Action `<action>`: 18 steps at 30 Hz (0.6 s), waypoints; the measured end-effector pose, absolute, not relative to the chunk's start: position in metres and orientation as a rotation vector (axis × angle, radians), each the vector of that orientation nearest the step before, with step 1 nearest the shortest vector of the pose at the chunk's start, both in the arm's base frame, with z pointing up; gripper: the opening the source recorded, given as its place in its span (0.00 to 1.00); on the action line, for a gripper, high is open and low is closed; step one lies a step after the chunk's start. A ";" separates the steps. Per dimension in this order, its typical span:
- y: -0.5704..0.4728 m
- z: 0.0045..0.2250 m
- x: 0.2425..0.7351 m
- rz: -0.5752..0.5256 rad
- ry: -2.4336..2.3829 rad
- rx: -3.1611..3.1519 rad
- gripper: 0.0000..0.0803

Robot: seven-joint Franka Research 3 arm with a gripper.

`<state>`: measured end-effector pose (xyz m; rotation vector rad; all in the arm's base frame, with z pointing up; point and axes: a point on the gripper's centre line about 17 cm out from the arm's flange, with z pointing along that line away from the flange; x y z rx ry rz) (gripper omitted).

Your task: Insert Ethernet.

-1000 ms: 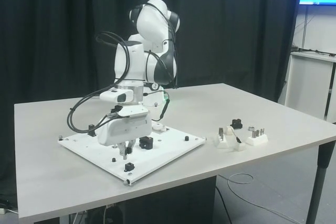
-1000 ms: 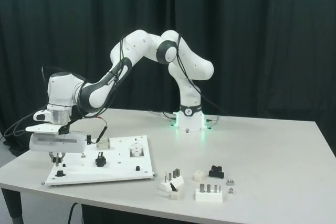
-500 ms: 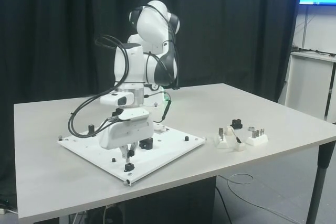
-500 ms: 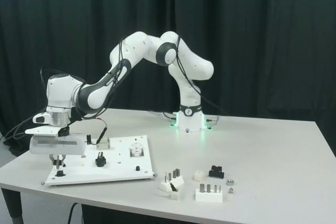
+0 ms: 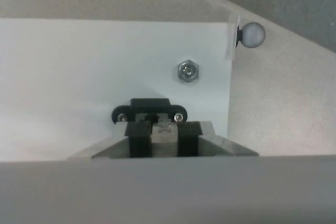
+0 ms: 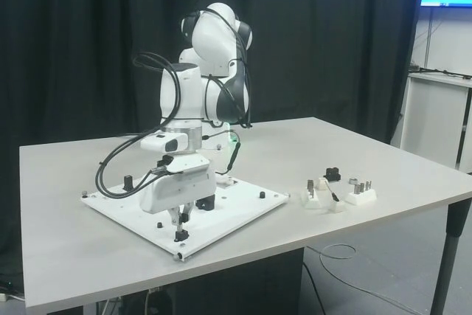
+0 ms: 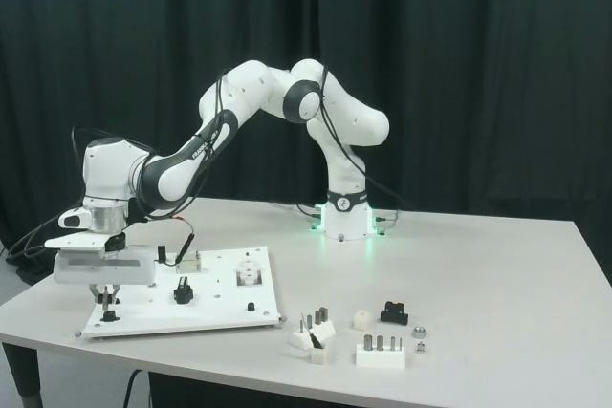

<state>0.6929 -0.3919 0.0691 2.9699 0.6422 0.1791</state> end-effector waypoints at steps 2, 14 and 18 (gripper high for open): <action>-0.392 0.069 0.693 0.177 0.643 2.972 0.13; -0.392 0.068 0.692 0.151 0.653 2.980 0.13; -0.392 0.066 0.691 0.140 0.656 2.984 0.13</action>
